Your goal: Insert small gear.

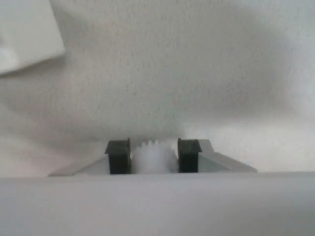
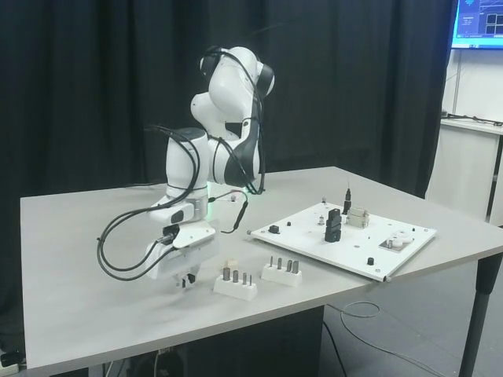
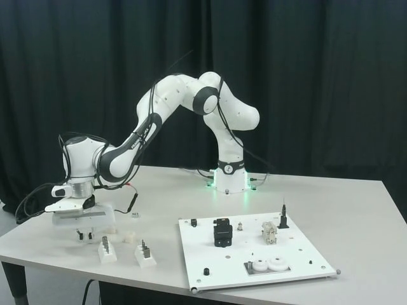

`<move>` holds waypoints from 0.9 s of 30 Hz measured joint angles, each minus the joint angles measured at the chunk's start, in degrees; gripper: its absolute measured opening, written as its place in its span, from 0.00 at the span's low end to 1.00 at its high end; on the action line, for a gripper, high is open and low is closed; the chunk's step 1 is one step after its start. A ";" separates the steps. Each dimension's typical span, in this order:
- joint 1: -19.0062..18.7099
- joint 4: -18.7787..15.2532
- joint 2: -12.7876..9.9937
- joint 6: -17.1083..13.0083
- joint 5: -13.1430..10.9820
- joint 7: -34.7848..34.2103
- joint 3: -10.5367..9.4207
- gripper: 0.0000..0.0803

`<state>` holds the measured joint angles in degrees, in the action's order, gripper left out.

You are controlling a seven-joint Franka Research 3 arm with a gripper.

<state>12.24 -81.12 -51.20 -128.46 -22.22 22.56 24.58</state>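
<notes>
Holding a small white gear [image 1: 152, 158] between our two black fingers [image 1: 118, 156], we are hanging just above the grey table [image 2: 71, 259], well to the left of the white board [image 3: 299, 254] where it has to go. The gripper [image 1: 153, 157] is closed down to the gear's width, teeth showing between the pads. In the room views the gripper [image 2: 185, 279] is sitting low beside the two small white holders.

We are judging that the pickup step is done and the carry is in hand. The next move is calling for a lift clear of the holders, a long travel right across to the board, and then a careful lineup over the free peg near the two white gears [image 3: 268, 264] before lowering.

As for containers: the near holder [image 2: 236, 286] is carrying several upright grey pins, and the second holder [image 2: 282, 272] is carrying a row of pins as well. The recessed tray on the board is holding the two gears side by side; we cannot tell whether a bare shaft is waiting there.
</notes>
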 joint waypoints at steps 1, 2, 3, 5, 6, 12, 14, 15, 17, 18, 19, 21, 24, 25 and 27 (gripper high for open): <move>0.00 0.38 0.00 0.48 0.08 0.00 0.05 0.25; 0.00 0.70 -0.01 0.87 0.12 0.00 0.10 0.25; 0.00 1.00 -0.01 1.18 0.14 0.00 0.15 0.25; 0.00 1.60 -0.01 1.94 0.16 0.00 0.28 0.25; 0.00 1.86 -0.03 2.28 0.17 0.00 0.35 0.25; 0.00 2.77 -0.04 3.26 0.17 0.00 0.60 0.25; 0.00 2.95 -0.04 3.44 0.17 0.00 0.63 0.25; 0.00 3.04 -0.05 3.58 0.17 0.00 0.65 0.25; 0.00 3.20 -0.05 3.85 0.17 0.00 0.67 0.25; 0.00 3.28 -0.05 3.97 0.17 0.00 0.67 0.25; 0.00 3.37 -0.05 4.05 0.17 0.00 0.67 0.25; -0.02 3.53 -0.05 4.16 0.17 0.00 0.67 0.25; -0.09 3.92 -0.05 4.40 0.17 0.00 0.67 0.25; -0.12 4.08 -0.05 4.51 0.17 0.00 0.66 0.25; -0.20 4.52 -0.05 4.90 0.16 0.00 0.62 0.25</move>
<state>12.04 -76.60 -51.25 -123.56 -22.05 22.56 25.19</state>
